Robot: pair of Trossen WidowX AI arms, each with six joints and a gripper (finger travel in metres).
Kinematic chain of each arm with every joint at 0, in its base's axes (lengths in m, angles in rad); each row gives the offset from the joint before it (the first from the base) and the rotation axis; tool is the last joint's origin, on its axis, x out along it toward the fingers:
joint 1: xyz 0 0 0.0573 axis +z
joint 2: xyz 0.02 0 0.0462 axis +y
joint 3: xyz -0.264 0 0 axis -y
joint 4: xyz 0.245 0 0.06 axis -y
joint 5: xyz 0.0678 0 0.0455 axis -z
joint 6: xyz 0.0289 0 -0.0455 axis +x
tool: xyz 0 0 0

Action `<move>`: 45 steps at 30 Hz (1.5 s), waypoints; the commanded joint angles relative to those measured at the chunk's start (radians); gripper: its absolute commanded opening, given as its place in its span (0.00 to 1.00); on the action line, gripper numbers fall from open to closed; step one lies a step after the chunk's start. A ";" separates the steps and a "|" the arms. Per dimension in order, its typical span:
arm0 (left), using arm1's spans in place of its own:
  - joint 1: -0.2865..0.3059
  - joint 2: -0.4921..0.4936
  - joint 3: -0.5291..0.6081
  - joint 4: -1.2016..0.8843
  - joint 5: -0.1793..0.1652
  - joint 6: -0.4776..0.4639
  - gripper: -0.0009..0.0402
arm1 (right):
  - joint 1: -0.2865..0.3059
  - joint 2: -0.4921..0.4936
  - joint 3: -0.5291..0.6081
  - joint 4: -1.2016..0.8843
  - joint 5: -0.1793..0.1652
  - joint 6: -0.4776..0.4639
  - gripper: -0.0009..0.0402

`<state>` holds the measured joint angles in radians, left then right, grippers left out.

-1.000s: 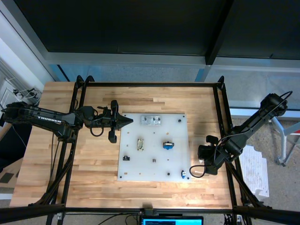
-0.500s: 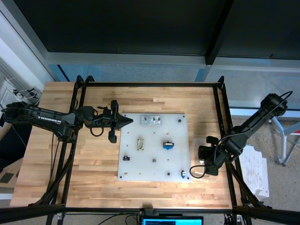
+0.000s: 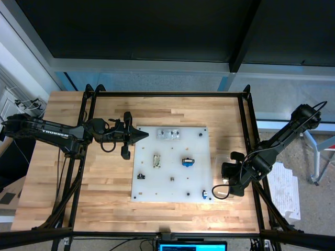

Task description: Pick the RJ45 connector and install on taskboard

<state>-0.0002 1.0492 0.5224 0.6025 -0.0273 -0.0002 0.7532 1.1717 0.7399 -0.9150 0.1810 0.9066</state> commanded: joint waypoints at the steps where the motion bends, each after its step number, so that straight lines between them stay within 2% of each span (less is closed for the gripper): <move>1: 0.000 0.000 0.000 0.000 0.000 0.000 0.02 | 0.002 0.000 0.023 -0.003 0.001 0.000 0.02; 15: 0.000 0.000 0.000 0.000 0.000 0.000 0.02 | 0.004 0.000 0.189 -0.154 0.002 -0.001 0.02; 24: 0.000 0.000 0.000 0.000 0.000 0.000 0.02 | 0.005 0.003 0.201 -0.136 0.002 -0.004 0.02; 45: 0.000 0.000 0.000 0.000 0.000 0.000 0.02 | 0.002 0.221 0.352 -0.058 0.012 -0.132 0.02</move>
<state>-0.0002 1.0492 0.5228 0.6025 -0.0273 -0.0002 0.7563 1.3777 1.0809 -0.9737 0.1936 0.7788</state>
